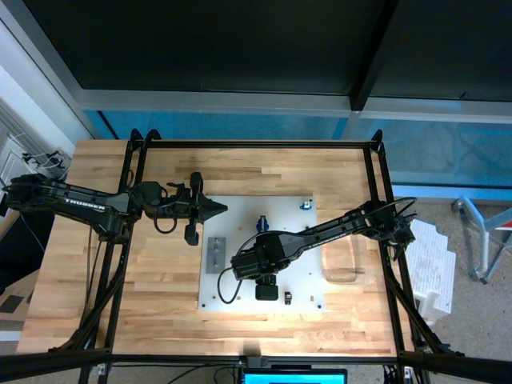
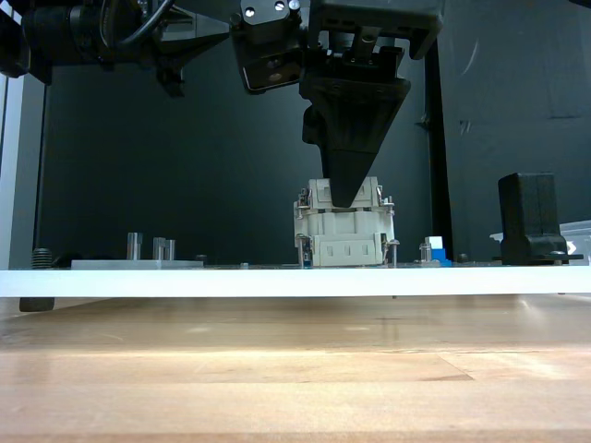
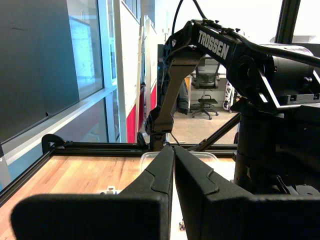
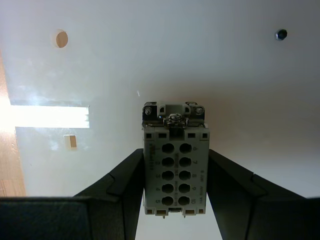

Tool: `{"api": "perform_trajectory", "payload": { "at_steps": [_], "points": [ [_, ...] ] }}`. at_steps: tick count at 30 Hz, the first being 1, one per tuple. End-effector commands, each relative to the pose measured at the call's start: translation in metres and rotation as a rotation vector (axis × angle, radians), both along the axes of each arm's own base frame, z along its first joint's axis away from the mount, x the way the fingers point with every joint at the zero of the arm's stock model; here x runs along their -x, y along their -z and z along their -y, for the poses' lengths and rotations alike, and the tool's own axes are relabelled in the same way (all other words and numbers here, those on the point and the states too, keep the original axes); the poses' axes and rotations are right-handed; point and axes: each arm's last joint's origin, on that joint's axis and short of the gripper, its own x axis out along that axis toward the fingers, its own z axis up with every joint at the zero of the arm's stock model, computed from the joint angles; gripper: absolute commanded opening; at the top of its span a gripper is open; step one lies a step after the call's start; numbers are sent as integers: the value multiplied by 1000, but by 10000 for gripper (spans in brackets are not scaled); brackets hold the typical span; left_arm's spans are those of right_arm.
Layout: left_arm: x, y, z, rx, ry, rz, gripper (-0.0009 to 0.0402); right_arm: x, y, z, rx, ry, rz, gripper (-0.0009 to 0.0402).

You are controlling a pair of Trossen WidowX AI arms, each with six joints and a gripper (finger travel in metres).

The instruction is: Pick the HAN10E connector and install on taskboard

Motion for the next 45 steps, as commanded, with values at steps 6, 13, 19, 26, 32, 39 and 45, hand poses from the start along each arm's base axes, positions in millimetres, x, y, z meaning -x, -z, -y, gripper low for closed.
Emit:
{"api": "perform_trajectory", "payload": {
  "at_steps": [6, 13, 19, 26, 32, 39, 45],
  "points": [
    [0, 0, 0, 0, 0, 0, 1, 2, -7, 1, 0, 2, 17, 115],
    [0, 0, 0, 0, 0, 0, 1, 3, -12, 1, -6, 2, 33, 207],
    [0, 0, 0, 0, 0, 0, 1, 4, -17, 1, -9, 2, 41, 287],
    [0, 0, 0, 0, 0, 0, 1, 10, -33, 3, -6, 3, 49, 323],
    [0, 0, 0, 0, 0, 1, 1, 18, -51, 6, -13, 3, 72, 320],
    [0, 0, 0, 0, 0, 0, 1, 20, -55, 6, -15, 3, 79, 313],
    [0, 0, 0, 0, 0, 0, 1, 20, -55, 6, -15, 3, 79, 314]
  ]
}}
